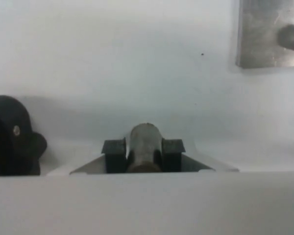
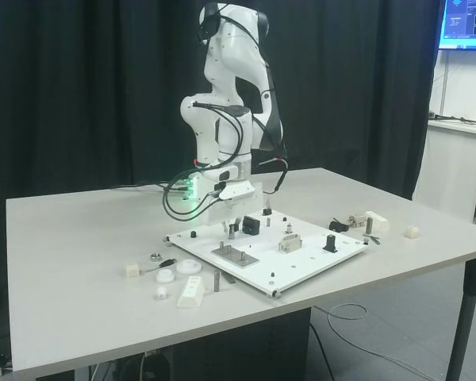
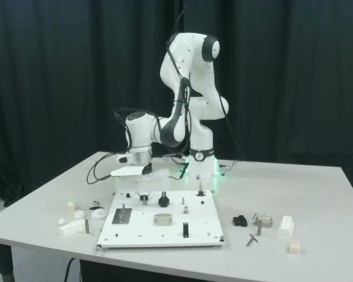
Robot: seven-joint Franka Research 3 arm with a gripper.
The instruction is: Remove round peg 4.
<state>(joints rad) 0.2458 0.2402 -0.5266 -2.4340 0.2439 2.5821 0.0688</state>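
Gripping the peg [image 1: 144, 147] between both fingers [image 1: 114, 154], the hand [image 1: 144, 155] hangs low over the white board [image 2: 317, 258]. A black knob [image 1: 12, 134] sits nearby.

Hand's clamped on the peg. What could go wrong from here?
1. The hand grips the round peg only near the tips of its fingers, so the peg may slip if it sticks in the white board.
2. The black knob stands close beside the hand; a sideways drift may bump it.
3. Pulling at a tilt could jam the peg.
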